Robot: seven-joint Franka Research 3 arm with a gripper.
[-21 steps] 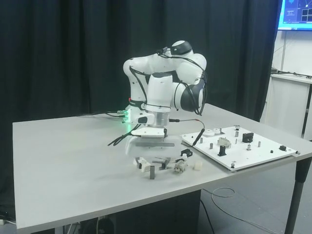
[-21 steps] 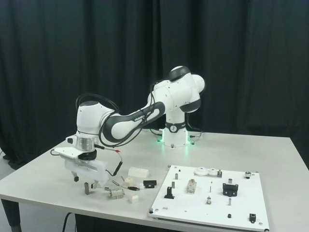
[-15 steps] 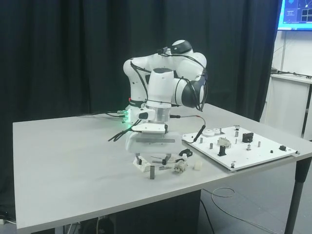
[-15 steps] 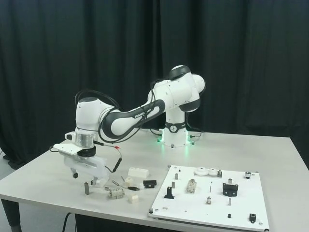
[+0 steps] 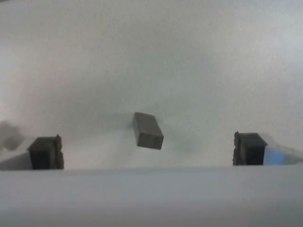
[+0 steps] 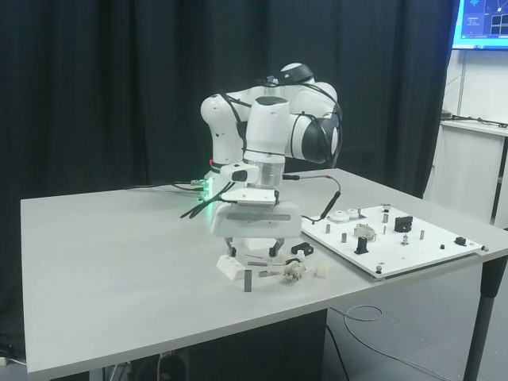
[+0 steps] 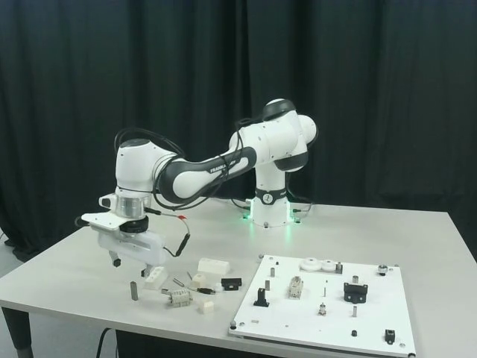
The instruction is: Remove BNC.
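Franka arm (image 7: 216, 168), second room view, left to right: the gripper (image 7: 130, 266) hangs over the left end of the matte grey table (image 7: 67, 280). Its two black square-tipped fingers (image 5: 45, 152) are spread wide and grip nothing. In the wrist view, a small grey peg (image 5: 147, 131) of rectangular section stands on the table between the fingertips, touching neither.

From the second room view the peg (image 7: 133, 290) stands upright at the gripper's 6 o'clock. A white blocky part (image 7: 154, 277) lies just beside the gripper at its 4 o'clock.

To the right sits a loose cluster: a white rectangular block (image 7: 213, 265), a black block (image 7: 231, 283) at its 4 o'clock, and a small white cube (image 7: 205, 306) nearest the table's front edge.

A thin black cable (image 7: 181, 250) loops from the wrist toward these parts. The arm's glossy white shells and black joints arch back to the base (image 7: 270, 209), where a green light (image 7: 246, 217) glows at the foot.

Right of the cluster lies a flat white square board (image 7: 298, 319) carrying white gears (image 7: 317, 264) at 12 o'clock and a black bracket (image 7: 355, 291) right of centre.

The BNC (image 7: 322, 308) appears to be the small upright metal fitting at the board's 6 o'clock, well apart from the gripper. That identification is not certain.
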